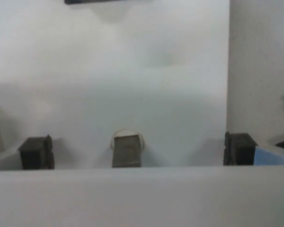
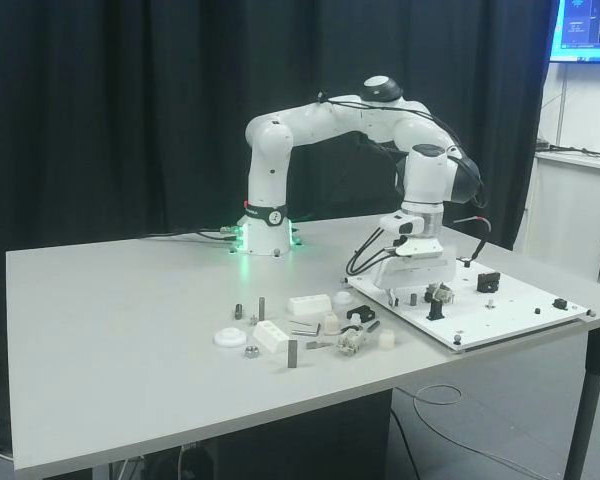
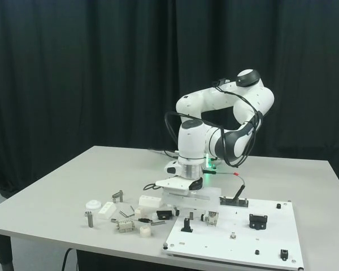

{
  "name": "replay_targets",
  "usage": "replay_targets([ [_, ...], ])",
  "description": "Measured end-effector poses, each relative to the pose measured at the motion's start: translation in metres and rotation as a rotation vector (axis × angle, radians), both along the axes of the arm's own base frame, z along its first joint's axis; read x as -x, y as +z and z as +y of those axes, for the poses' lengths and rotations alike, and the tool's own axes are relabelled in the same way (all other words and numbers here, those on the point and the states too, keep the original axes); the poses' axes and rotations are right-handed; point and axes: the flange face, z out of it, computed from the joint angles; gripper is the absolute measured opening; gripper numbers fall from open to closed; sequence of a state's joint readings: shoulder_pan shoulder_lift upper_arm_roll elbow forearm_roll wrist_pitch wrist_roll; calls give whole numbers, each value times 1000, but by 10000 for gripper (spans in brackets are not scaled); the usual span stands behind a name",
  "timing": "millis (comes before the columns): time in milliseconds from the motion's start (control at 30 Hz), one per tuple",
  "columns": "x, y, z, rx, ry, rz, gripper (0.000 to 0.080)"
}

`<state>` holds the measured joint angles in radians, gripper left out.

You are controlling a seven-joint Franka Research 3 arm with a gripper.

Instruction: Remove round peg 3.

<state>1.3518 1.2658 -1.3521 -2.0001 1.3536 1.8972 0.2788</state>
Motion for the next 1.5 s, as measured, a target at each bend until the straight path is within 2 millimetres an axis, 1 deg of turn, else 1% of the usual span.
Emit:
replay_targets([
  [500,1,0,1,-6,0,6,800],
  [800,0,2,-3,-4,-7,1,800],
  [833,-1,2,-4,-5,-9,0,678],
  [867,-1,2,-4,-6,-10,0,678],
  [900,-1,3,-5,-7,-12,-1,520],
  [1067,-2,4,-7,-14,-18,-4,520],
  [1100,-2,4,-7,-20,-19,-5,316],
  [1400,-2,4,-3,-48,-24,-6,316],
  [1433,-2,4,-3,-48,-24,-6,115],
  [1500,-2,4,-3,-48,-24,-6,115],
])
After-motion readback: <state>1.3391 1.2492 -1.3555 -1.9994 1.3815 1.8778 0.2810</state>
